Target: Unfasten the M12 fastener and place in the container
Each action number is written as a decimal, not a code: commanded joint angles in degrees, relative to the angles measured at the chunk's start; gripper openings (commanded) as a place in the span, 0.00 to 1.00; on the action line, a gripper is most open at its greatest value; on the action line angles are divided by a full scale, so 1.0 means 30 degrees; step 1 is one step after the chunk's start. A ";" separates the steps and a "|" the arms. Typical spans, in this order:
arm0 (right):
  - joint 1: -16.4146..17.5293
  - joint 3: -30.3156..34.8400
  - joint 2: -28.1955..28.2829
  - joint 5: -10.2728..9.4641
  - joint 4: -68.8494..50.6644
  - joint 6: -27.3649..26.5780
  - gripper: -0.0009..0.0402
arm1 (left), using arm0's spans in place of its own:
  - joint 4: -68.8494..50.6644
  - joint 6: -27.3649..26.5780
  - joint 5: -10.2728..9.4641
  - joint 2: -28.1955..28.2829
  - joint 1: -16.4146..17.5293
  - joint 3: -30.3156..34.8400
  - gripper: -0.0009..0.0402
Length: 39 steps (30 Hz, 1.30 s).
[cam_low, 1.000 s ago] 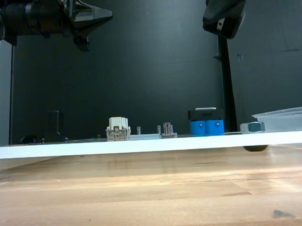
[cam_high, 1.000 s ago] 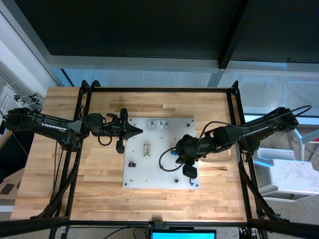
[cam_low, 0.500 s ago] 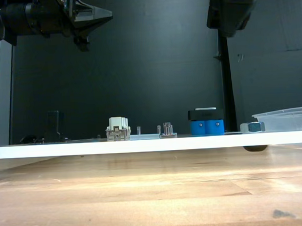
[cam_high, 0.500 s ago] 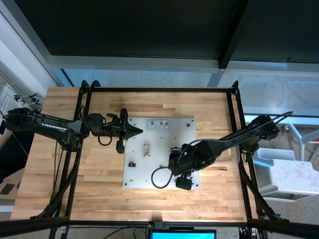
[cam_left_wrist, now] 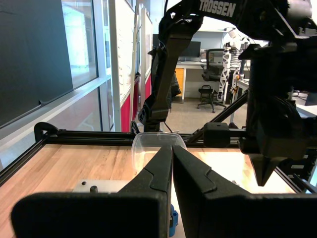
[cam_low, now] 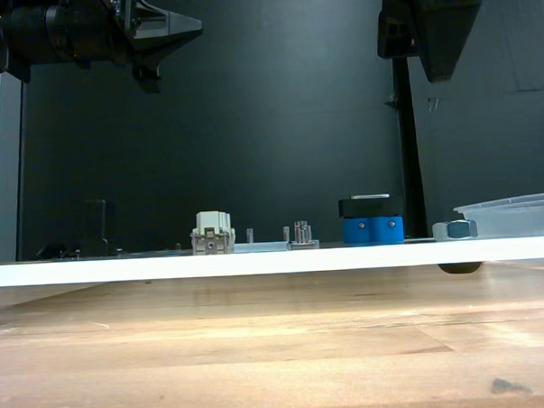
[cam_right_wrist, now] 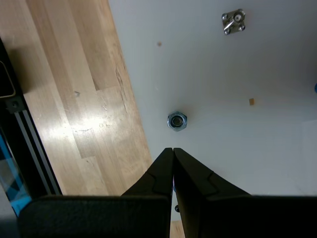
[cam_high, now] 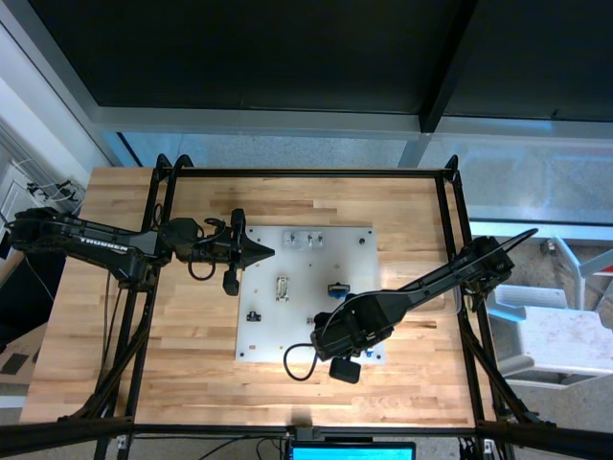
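Silver and six-sided, the small M12 nut [cam_right_wrist: 177, 121] sits on the flat white board [cam_right_wrist: 237, 64] close to its near right edge. A dark core shows in its bore and no ribs show beneath it, so I judge it to be on its stud and run well down. The low view sets it in front of the shallow clear plastic container [cam_low: 516, 216], but the right wrist view shows it on the board, not in the tray. The step in hand looks like the approach. To do it well, the fingers should part wider than the nut's flats before going down. They should then centre over the bore, descend straight, seat on two opposite flats and clamp firmly before any unscrewing turn. The black right gripper [cam_right_wrist: 173, 149] points down at the board from high above, its fingers pressed together, and the nut lies just ahead of its tips, apart from them. The black left gripper [cam_left_wrist: 172, 148], fingers also together, hangs near the board's far left edge, well apart from the nut.
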 commanded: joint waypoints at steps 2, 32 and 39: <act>0.0022 0.0015 0.0510 0.0015 0.0044 0.0270 0.02 | 0.0007 0.0000 0.0007 0.0007 0.0007 0.0000 0.02; 0.0233 -0.0627 0.2441 0.1239 0.0583 -0.0466 0.58 | -0.0015 0.0000 0.0007 0.0007 0.0007 0.0000 0.02; 0.0277 -0.0648 0.3067 0.1173 0.1013 -0.1100 0.56 | 0.0007 0.0000 0.0007 0.0007 0.0007 0.0000 0.02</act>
